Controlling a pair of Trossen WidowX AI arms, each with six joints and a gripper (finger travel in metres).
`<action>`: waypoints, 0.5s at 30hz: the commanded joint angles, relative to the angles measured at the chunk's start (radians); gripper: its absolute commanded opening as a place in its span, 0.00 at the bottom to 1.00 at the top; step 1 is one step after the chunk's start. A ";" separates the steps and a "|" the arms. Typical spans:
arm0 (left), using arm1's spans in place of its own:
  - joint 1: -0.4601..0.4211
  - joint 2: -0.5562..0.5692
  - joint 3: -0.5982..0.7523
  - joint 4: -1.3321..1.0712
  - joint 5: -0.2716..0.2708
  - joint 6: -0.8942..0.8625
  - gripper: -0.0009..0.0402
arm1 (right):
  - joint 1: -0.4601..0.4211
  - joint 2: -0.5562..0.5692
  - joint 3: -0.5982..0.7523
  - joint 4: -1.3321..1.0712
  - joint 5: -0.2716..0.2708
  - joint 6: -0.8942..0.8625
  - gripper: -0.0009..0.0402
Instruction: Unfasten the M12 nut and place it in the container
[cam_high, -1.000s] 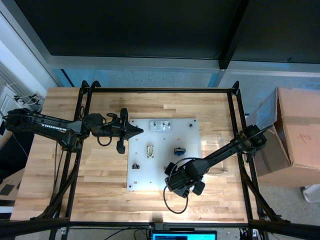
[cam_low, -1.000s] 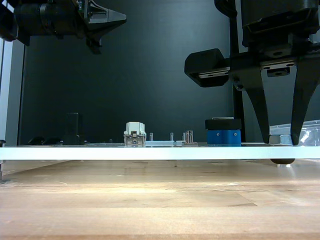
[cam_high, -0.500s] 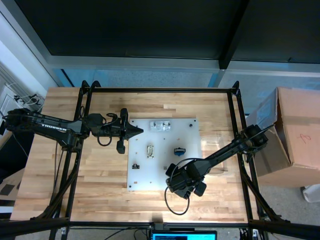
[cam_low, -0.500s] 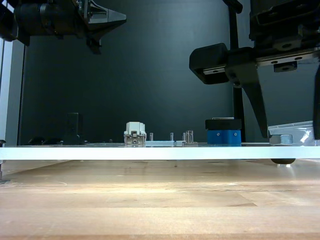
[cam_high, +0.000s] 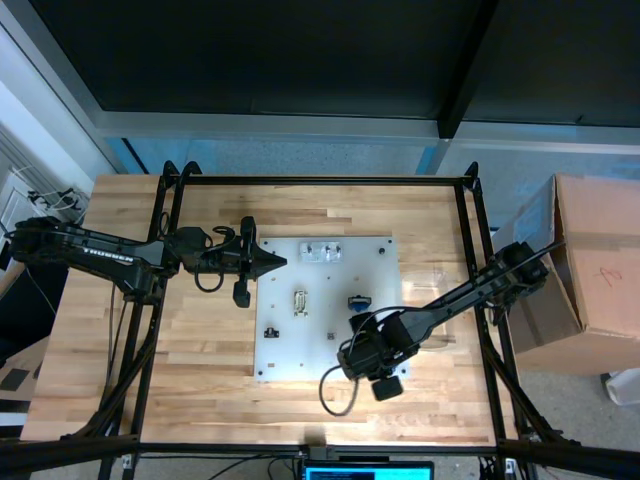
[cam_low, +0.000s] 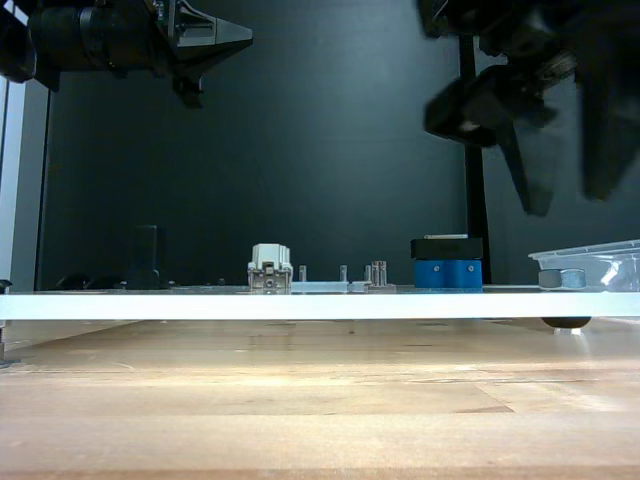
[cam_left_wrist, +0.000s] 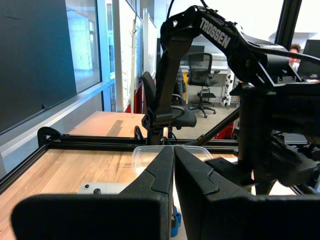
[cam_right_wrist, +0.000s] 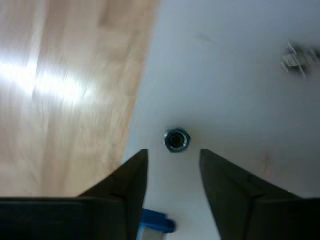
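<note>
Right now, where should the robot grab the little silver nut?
By two opposite flats of the silver nut, from straight above: it sits flat on its stud, six-sided, hole up. The right end effector hangs over it, open; the left end effector is shut, over the white board's left edge.

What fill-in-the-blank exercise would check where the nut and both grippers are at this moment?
1. The M12 nut sits on its ____ on the white board, held by neither gripper.
2. The right gripper hangs above the nut with its fingers ____.
3. The left gripper, raised over the board's left edge, has its fingers ____.
Missing words: stud; open; shut.
</note>
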 joint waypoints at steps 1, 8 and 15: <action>0.000 0.000 0.000 0.000 0.000 0.000 0.02 | -0.001 -0.002 0.002 -0.012 -0.026 0.144 0.16; 0.000 0.000 0.000 0.000 0.000 0.000 0.02 | 0.004 -0.002 -0.012 -0.005 -0.092 0.193 0.03; 0.000 0.000 0.000 0.000 0.000 0.000 0.02 | 0.005 0.035 -0.057 0.068 -0.093 0.192 0.02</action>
